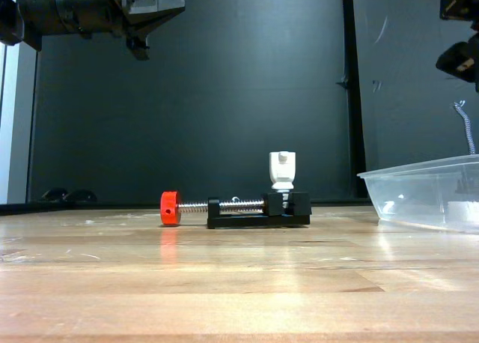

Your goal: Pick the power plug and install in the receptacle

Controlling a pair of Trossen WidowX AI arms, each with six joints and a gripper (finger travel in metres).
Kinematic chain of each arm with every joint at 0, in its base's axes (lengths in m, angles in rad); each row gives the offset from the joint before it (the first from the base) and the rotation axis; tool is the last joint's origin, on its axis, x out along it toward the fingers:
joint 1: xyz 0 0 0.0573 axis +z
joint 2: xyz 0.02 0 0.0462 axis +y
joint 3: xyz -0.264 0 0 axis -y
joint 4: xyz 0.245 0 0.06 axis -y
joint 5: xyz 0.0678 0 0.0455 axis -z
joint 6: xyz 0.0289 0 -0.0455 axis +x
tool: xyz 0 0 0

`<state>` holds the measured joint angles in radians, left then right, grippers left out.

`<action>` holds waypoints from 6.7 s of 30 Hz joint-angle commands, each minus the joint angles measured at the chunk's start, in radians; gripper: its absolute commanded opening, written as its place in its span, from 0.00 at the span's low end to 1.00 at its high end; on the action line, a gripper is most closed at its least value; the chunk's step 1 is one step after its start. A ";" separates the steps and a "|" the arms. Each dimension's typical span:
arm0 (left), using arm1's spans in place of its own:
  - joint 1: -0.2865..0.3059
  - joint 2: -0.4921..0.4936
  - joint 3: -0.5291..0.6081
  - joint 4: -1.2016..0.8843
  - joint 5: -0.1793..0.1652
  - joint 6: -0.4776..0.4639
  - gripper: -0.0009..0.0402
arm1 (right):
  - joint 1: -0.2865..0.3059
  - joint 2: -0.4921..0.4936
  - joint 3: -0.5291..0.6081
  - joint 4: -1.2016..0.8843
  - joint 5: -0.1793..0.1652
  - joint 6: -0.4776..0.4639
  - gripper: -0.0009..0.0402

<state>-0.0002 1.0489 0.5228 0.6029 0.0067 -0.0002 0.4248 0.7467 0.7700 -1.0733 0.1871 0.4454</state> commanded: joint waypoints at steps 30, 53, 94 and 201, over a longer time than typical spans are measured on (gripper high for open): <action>0.000 0.000 0.000 0.000 0.000 0.000 0.02 | -0.023 0.289 -0.138 0.299 -0.008 -0.001 0.48; 0.000 0.000 0.000 0.000 0.000 0.000 0.02 | -0.035 0.402 -0.141 0.365 -0.032 -0.027 0.41; 0.000 0.000 0.000 0.000 0.000 0.000 0.02 | -0.034 0.369 -0.050 0.260 -0.032 -0.043 0.02; 0.000 0.000 0.000 0.000 0.000 0.000 0.02 | -0.285 1.095 0.792 0.125 -0.158 -0.323 0.02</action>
<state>-0.0002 1.0489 0.5228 0.6025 0.0067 -0.0002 0.1390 1.8420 1.5631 -0.9489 0.0296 0.1226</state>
